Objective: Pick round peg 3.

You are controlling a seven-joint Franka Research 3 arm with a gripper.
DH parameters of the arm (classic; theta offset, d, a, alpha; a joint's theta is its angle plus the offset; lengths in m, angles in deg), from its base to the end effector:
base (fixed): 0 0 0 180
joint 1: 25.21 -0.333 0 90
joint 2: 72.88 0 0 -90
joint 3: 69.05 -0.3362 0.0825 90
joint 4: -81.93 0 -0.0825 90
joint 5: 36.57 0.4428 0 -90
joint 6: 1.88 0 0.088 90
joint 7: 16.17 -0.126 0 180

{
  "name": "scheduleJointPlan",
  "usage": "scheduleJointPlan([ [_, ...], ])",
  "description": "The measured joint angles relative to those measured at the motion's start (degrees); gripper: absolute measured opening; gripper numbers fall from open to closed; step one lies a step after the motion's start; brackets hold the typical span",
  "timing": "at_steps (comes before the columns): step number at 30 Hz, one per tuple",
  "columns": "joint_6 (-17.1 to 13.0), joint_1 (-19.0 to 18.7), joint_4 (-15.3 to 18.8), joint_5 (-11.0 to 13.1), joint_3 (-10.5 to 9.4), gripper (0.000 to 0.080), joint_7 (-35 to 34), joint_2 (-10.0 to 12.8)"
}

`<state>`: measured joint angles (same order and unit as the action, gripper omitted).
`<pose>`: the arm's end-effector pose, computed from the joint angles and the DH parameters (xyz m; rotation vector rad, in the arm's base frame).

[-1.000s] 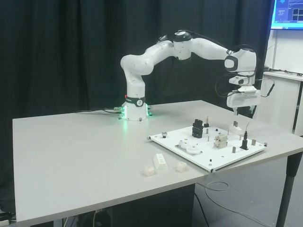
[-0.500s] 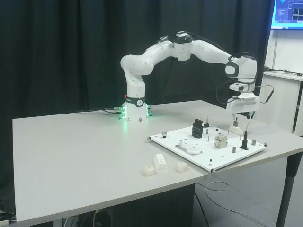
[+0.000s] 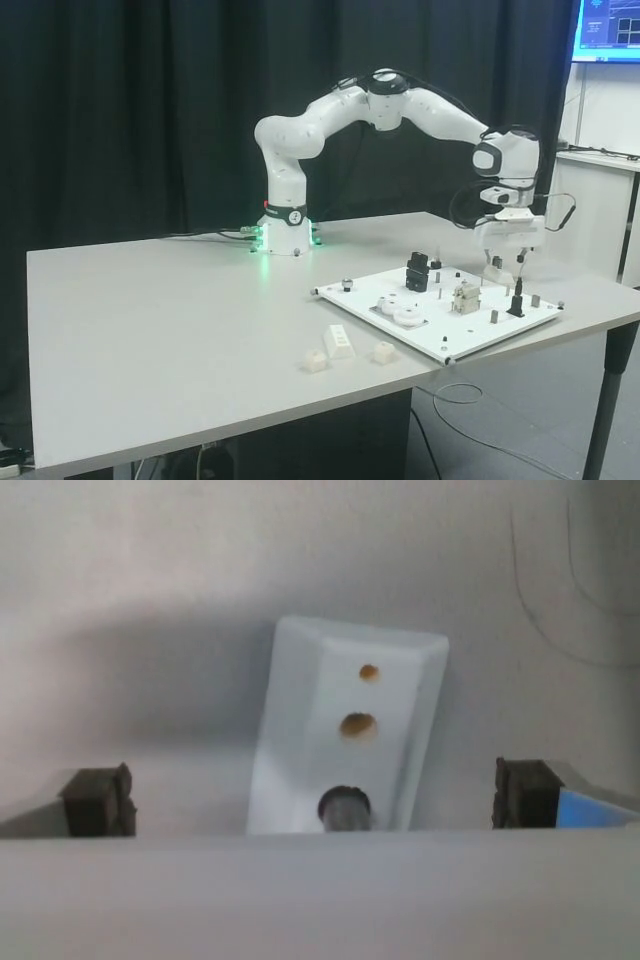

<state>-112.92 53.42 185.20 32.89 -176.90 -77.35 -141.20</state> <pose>0.5148 0.4503 0.1714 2.7542 -1.4456 0.0254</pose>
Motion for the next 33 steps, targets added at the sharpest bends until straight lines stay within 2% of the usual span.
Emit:
scheduleJointPlan([
  [16, -1.35, -2.19, 2.1, 0.0, -0.48, 0.08, -1.16, 0.02],
  [17, -1.5, -2.32, 2.2, 0.0, -0.48, 0.0707, -1.24, 0.02],
  [25, -2.78, -3.13, 3.14, -0.08, -0.4, 0.0707, -2.52, 0.08],
  [26, -2.96, -3.18, 3.2, -0.13, -0.38, 0.0374, -2.72, 0.08],
  [31, -3.5, -3.29, 3.38, -0.52, -0.23, 0.0374, -3.33, 0.08],
  [32, -3.55, -3.29, 3.4, -0.58, -0.18, 0.0172, -3.44, 0.08],
  [33, -3.58, -3.29, 3.42, -0.63, -0.13, 0.0172, -3.51, 0.08],
])
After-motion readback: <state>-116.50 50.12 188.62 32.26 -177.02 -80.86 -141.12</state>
